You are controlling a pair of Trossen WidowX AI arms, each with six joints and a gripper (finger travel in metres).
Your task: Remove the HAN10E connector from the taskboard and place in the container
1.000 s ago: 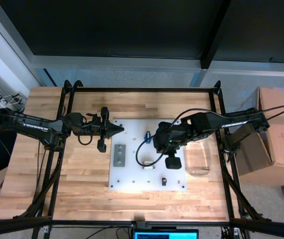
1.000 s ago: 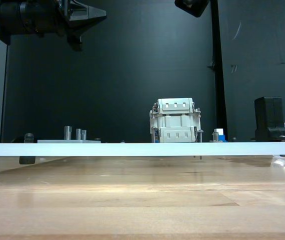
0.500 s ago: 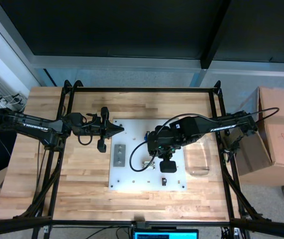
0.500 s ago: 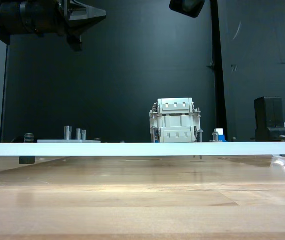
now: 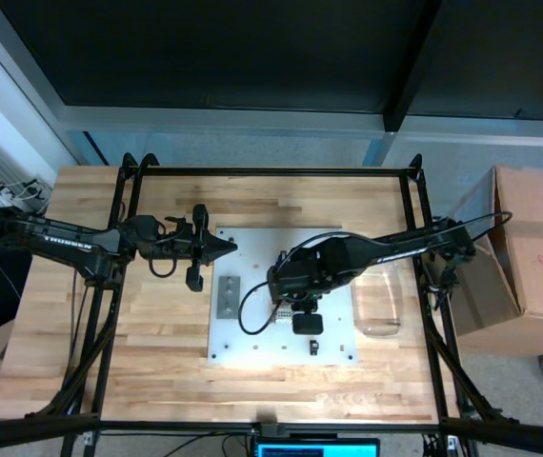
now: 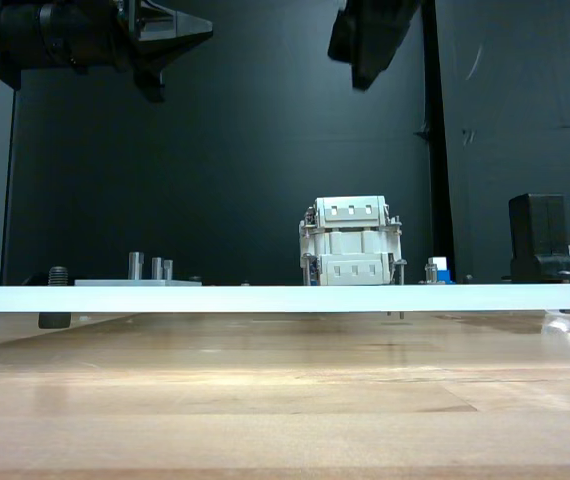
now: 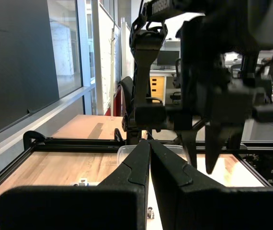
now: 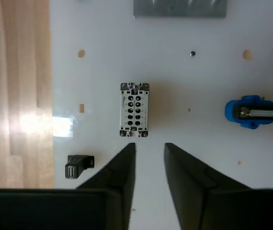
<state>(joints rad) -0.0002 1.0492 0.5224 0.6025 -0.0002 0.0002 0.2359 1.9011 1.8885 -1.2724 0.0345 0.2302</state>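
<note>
The HAN10E connector (image 8: 134, 111) stands upright in its seat on the taskboard (image 8: 189, 81), and neither arm is touching it. The right gripper (image 8: 150, 146) hangs straight above the middle of the taskboard, pointing down. Its two fingers (image 8: 122, 172) are parted by a narrow gap with nothing between them. In the right wrist view the connector's grey face, with two rows of pin holes, lies just beyond the fingertips. From table height the right gripper (image 6: 370, 40) is well above the connector (image 6: 351, 245), with open air between the two.

Elsewhere on the taskboard, a blue plug (image 8: 244, 112) sits towards the far edge and a small black part (image 8: 79, 166) near the near edge. A grey metal block (image 5: 228, 296) lies towards the left edge.

The left gripper (image 5: 224, 247) hovers high over the taskboard's far-left corner. Its fingers (image 7: 136, 163) are pressed together and hold nothing.

Just off the taskboard's right edge stands the clear container (image 5: 381, 305) on the wooden table (image 5: 157, 362). Well beyond the table on that side sits a cardboard box (image 5: 533, 257).
</note>
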